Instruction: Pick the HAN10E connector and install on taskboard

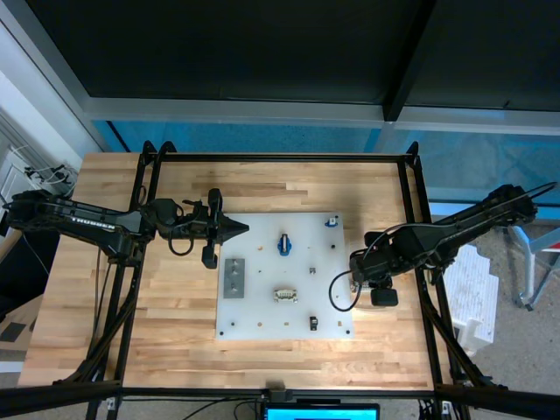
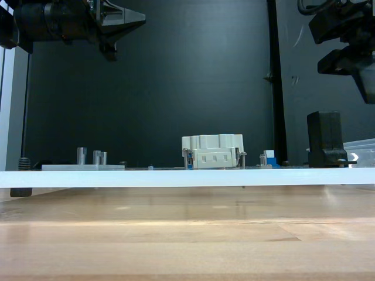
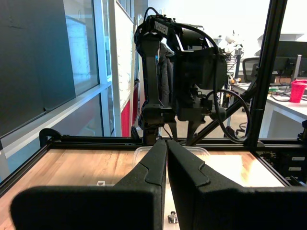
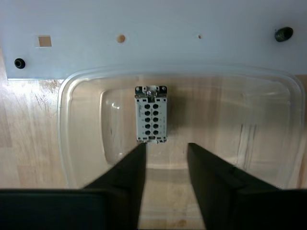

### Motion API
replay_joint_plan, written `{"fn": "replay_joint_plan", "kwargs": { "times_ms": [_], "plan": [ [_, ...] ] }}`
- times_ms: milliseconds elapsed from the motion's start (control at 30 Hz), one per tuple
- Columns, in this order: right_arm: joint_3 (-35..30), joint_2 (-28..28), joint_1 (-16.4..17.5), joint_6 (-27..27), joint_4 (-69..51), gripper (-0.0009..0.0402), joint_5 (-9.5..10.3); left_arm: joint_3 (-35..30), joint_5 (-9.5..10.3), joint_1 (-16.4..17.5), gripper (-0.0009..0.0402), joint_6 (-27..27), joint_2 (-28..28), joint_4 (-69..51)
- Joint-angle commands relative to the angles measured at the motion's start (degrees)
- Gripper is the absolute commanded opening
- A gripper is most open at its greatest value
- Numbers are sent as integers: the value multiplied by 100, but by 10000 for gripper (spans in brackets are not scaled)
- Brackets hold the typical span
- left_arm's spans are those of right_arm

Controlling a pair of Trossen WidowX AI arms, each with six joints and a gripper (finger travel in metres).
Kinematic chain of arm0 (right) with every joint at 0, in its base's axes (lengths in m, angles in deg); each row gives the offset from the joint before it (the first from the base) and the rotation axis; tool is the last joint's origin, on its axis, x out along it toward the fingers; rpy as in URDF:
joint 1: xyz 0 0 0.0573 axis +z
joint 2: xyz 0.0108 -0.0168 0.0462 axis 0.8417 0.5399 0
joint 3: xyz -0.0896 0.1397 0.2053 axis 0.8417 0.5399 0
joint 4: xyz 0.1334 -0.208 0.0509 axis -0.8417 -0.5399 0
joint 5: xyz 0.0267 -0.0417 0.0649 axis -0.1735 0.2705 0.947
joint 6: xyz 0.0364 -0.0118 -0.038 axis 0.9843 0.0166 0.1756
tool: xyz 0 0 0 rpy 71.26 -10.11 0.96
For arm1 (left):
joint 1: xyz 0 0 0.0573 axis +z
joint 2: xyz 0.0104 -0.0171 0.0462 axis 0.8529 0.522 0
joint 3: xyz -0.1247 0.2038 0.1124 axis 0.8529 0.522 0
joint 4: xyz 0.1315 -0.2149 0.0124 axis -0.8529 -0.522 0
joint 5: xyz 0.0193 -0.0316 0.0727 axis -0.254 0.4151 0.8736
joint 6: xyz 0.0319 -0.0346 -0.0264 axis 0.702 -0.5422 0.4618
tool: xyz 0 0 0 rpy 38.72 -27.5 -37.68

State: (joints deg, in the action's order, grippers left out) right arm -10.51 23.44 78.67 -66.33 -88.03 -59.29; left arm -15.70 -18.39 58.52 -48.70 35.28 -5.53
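The HAN10E connector (image 4: 151,114) lies flat in a clear tray (image 4: 268,96), just beside the taskboard (image 4: 144,19) on the desk (image 1: 131,289). The right claw (image 4: 166,146) hovers above the tray, spread wide and empty, its tips near the connector's end. The left claw (image 3: 166,141), pressed closed and empty, hangs over the taskboard's left edge.

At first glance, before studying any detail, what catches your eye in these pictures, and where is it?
The white board fills the middle of the table. The open right hand hovers over a clear tray beside the board's right edge, and the beige connector lies in it just beyond the hand. The shut left hand hangs raised over the board's far left corner.
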Motion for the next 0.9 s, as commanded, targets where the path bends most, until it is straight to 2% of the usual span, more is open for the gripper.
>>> {"fn": "replay_joint_plan", "kwargs": {
  "times_ms": [33, 133, 267, 500, 667, 800, 900],
  "plan": [
    [7, 87, 24, -9, 68, 191, -136, 0, 0, 0, 1, 2, 2, 0],
    [33, 146, 109, -22, 116, 221, -264, 0, 0, 0, 1, 2, 2, 0],
    [210, 153, 175, -2, 286, 240, -258, 0, 0, 2, 1, 2, 2, 0],
    [531, 153, 223, -4, 675, 245, -273, 0, 0, 0, 1, 2, 2, 0],
    [846, 190, 295, -9, 1097, 245, -184, 0, 0, 0, 1, 2, 2, 0],
    [1008, 192, 308, -4, 1281, 245, -184, 0, 0, 0, 1, 2, 2, 0],
    [1099, 267, 319, -2, 1423, 245, -98, 0, 0, 0, 1, 2, 2, 0]
  ]
}}
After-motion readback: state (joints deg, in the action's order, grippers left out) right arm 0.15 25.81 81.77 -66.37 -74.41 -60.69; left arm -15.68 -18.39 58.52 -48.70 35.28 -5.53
